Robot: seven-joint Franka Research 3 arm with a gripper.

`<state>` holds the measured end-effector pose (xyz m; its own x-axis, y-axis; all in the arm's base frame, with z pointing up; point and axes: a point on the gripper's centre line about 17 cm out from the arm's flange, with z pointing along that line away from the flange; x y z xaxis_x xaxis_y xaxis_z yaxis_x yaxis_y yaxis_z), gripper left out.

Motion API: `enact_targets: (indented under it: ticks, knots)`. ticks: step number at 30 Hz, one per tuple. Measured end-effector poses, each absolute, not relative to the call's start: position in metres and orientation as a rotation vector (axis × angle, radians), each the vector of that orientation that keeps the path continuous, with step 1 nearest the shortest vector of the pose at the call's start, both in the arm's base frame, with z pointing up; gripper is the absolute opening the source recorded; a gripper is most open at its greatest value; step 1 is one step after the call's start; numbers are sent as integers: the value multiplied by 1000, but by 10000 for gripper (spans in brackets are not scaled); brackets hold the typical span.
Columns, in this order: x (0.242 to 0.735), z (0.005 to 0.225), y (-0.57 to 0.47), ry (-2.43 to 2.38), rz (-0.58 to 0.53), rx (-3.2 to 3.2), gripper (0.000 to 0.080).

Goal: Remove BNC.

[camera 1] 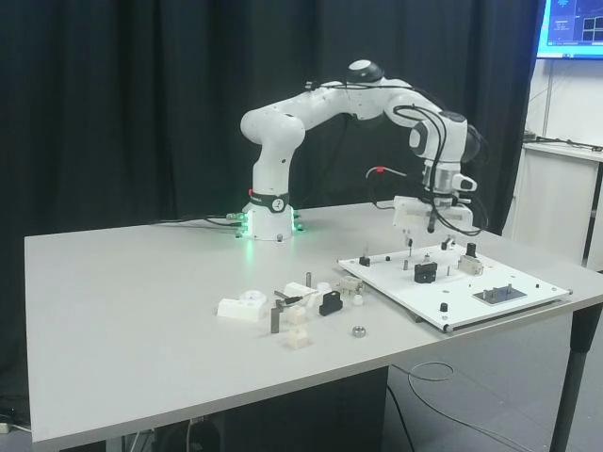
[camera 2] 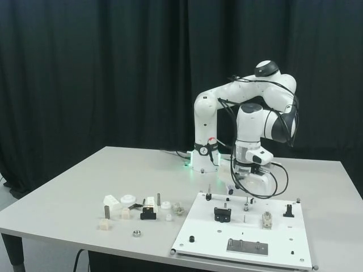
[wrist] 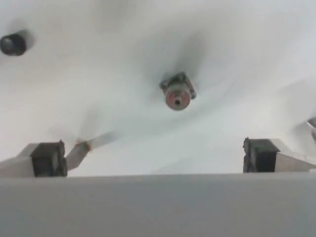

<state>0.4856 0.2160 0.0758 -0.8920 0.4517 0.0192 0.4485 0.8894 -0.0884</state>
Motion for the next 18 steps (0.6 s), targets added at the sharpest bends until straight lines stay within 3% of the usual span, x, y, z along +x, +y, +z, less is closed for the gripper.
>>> enact_targets:
  ticks: [18]
  knots:
    - [492,120,210,-2992,134,-809,800]
